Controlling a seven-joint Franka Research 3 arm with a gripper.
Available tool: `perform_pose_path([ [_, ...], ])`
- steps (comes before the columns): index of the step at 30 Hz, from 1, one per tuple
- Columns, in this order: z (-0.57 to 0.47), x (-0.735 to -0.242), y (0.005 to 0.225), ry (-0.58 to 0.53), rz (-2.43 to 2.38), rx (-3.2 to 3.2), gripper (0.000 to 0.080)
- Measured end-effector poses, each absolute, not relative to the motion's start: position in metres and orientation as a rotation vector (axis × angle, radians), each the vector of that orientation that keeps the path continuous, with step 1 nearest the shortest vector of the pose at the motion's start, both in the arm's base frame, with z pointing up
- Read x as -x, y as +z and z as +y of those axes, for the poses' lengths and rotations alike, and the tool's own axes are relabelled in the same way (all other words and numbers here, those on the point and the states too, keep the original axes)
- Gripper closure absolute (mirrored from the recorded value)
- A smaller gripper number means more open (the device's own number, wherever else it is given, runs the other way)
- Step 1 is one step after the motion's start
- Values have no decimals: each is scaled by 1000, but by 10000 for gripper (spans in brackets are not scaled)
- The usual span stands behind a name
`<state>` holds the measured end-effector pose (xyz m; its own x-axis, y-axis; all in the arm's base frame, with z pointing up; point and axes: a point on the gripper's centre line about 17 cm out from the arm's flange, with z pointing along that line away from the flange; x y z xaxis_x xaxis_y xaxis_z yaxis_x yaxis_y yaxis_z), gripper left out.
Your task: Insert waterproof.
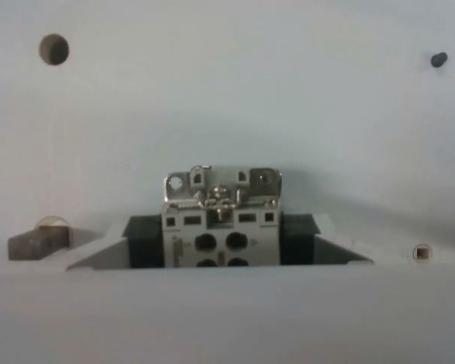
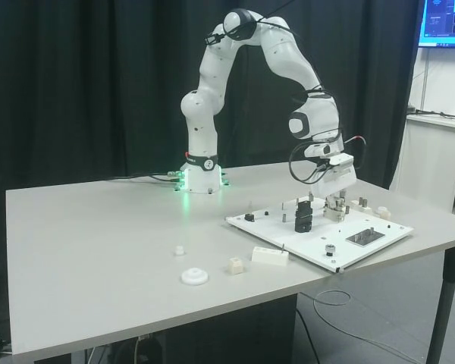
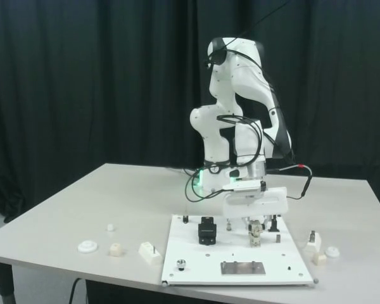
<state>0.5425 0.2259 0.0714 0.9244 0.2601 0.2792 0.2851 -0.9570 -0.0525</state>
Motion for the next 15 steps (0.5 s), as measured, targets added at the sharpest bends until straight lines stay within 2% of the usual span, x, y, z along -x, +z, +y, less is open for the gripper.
perform_pose_path([
  [15,226,-542,71,-412,-407,2992,482],
])
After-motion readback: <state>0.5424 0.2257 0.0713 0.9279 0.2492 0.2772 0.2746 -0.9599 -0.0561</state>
